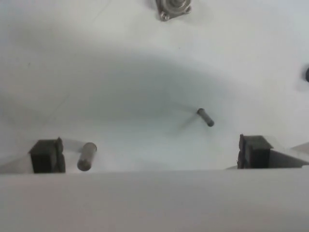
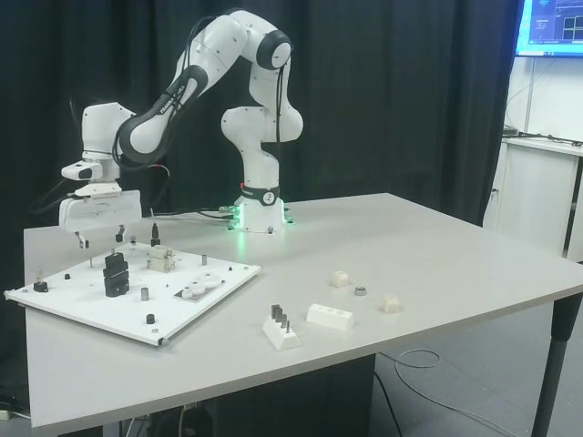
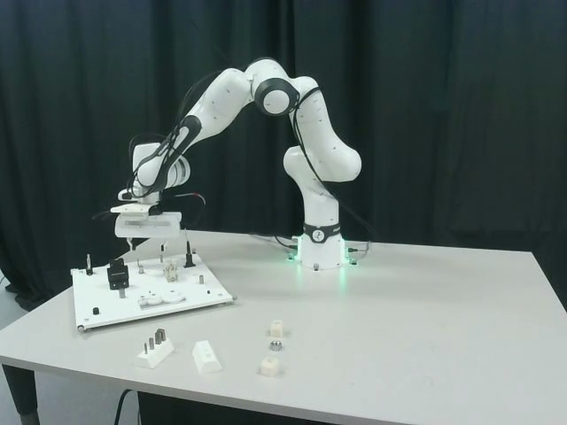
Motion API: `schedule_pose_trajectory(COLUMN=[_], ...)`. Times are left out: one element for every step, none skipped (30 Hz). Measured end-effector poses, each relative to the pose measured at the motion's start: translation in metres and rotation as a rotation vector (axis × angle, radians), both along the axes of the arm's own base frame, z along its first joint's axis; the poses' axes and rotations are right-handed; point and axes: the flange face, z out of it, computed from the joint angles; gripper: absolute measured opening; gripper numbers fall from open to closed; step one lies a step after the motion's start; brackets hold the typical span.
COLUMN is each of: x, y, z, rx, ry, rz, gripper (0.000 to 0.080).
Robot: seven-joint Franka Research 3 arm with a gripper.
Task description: Pick square peg 4.
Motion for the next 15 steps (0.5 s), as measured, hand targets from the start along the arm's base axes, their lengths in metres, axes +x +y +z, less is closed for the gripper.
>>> schedule_pose_trajectory(x=[0.000,0.001,0.001,0.002,0.003,0.004,0.005,0.006,0.007,0.008,0.009,0.011,0.012,0.013,0.014], y=[0.000,-0.001,-0.001,-0.002,-0.002,-0.003,-0.003,-0.004,-0.004,-0.005,-0.005,-0.005,-0.006,-0.006,-0.007], z=[0.001,0.001,0.002,0.003,0.004,0.005,0.006,0.007,0.008,0.009,0.009,0.010,0.011,0.012,0.013], rx=[0.002,0.005,0.006,0.008,0.010,0.011,0.013,0.014,0.015,0.017,0.020,0.022,0.023,0.024,0.026], ry=[-0.002,-0.004,-0.006,-0.008,-0.010,-0.013,-0.015,-0.017,-0.019,-0.022,-0.024,-0.026,-0.029,-0.031,-0.033], rz=[-0.004,-0.008,-0.013,-0.018,-0.022,-0.025,-0.026,-0.026,-0.026,-0.025,-0.024,-0.024,-0.023,-0.023,-0.023], gripper=[0.0800,0.0800,0.0800,0.0800,0.0800,0.0800,0.0800,0.0800,0.0800,0.0800,0.0800,0.0800,0.0800,0.0800,0.0800])
